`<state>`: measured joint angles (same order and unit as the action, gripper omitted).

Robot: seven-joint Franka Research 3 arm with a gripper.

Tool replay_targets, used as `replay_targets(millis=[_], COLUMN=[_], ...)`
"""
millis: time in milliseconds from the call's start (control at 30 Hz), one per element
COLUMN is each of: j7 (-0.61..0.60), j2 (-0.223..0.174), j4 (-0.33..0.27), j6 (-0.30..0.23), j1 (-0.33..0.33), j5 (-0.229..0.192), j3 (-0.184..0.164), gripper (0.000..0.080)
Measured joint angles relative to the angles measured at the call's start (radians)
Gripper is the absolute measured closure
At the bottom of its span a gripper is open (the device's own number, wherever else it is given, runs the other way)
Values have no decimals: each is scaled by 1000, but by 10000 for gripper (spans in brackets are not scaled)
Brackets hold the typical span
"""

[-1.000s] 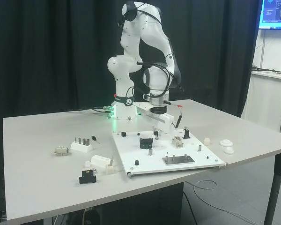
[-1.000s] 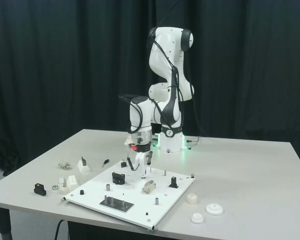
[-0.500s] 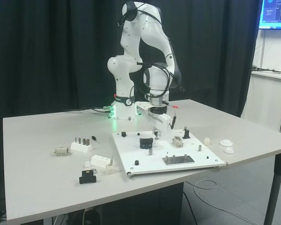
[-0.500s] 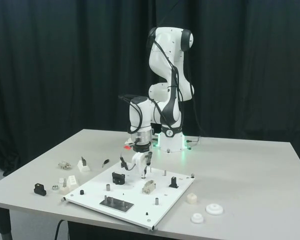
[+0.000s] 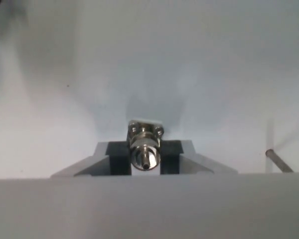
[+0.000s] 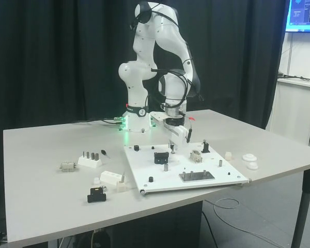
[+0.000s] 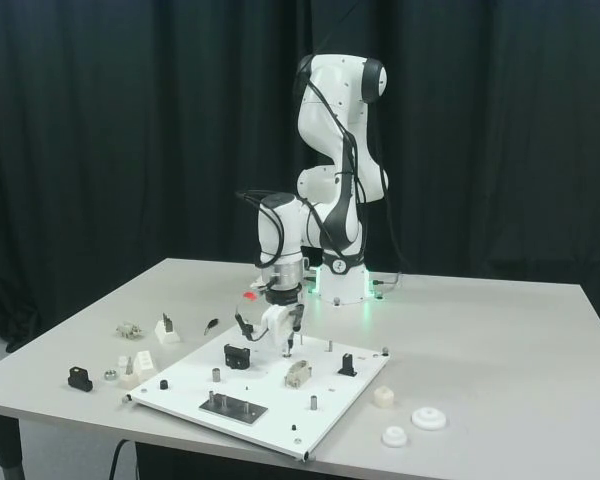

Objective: Insert BNC.

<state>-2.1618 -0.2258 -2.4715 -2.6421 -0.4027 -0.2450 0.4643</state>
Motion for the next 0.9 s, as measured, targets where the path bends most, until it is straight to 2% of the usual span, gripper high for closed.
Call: replay_targets(millis=[533,567,867,900], j7=[7,10,15,15], j2=[0,0,14,16], j4=[11,15,50,54], j6=[14,19,79,87], j1=[0,0,0,0], j5=[3,4,32,36], j3=[4,5,13,15], gripper=[682,504,504,51])
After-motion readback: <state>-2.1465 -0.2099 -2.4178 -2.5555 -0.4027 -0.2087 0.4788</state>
